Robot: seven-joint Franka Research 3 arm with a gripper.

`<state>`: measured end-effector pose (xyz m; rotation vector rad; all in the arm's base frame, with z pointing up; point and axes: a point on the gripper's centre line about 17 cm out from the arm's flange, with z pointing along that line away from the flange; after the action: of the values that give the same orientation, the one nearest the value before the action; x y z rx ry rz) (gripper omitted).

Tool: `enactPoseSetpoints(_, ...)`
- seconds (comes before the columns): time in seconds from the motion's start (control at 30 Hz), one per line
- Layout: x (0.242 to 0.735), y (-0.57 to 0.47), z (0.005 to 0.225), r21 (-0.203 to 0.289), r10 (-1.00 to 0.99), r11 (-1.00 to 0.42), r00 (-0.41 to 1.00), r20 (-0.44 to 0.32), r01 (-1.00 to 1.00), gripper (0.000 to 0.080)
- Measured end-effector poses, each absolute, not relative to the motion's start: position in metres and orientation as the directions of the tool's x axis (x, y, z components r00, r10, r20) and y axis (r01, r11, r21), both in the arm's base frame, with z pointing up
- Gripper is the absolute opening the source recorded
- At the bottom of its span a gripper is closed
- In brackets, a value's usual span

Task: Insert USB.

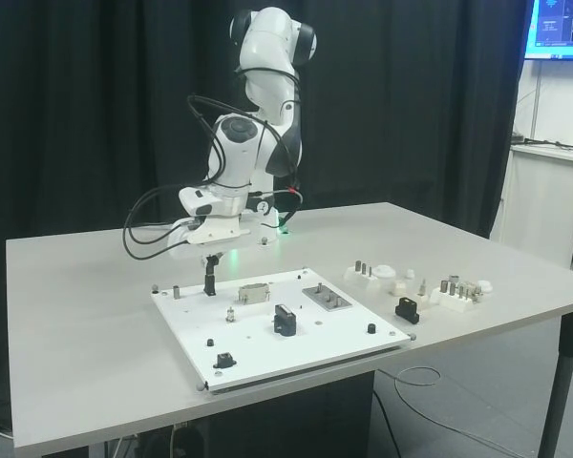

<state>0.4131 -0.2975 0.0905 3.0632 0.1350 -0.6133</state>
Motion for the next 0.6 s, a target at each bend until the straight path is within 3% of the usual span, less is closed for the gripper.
enactPoseSetpoints(0.3,0.413,-0.305,0.094,0.015,0.101,-0.993,0.914,-0.394,0.117,0.0093)
enactPoseSetpoints(0.33,0.413,-0.307,0.095,0.02,0.107,-0.992,0.912,-0.397,0.125,0.0278)
enactPoseSetpoints(0.47,0.412,-0.312,0.1,0.033,0.118,-0.989,0.906,-0.407,0.143,0.0278)
enactPoseSetpoints(0.5,0.412,-0.313,0.101,0.034,0.119,-0.989,0.905,-0.409,0.146,0.056)
enactPoseSetpoints(0.6,0.412,-0.314,0.104,0.037,0.122,-0.988,0.903,-0.412,0.15,0.056)
